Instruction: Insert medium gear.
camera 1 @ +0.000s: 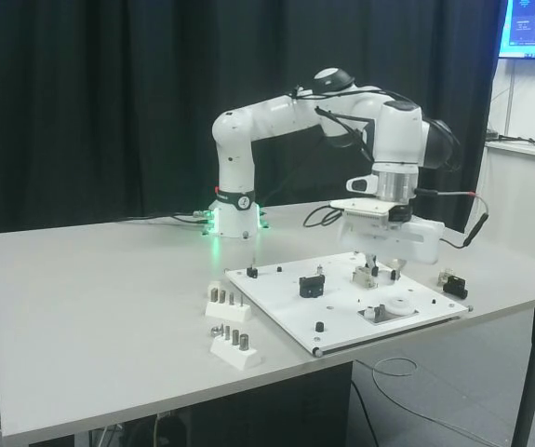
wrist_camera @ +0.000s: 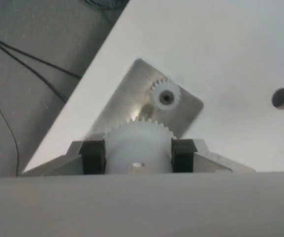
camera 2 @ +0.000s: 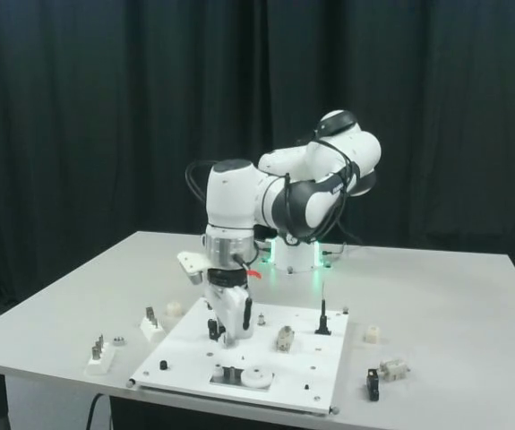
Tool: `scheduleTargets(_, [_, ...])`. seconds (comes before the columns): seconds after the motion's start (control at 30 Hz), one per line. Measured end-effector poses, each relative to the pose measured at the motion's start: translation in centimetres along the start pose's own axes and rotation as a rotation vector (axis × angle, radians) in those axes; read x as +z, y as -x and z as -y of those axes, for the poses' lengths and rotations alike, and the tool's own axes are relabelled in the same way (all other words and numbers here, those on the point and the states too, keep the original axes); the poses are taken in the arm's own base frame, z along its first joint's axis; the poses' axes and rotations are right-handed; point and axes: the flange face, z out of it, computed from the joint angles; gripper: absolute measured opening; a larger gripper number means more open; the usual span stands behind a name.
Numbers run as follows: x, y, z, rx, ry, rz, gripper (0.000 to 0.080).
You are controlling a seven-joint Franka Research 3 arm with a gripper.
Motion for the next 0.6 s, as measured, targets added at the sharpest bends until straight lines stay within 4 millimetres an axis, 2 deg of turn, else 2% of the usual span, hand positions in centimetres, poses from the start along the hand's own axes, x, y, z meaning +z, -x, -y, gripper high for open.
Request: scheduleTargets(0.6, [2.3, 0.1, 0.4, 0.045, -0.022, -0.015, 0.0283])
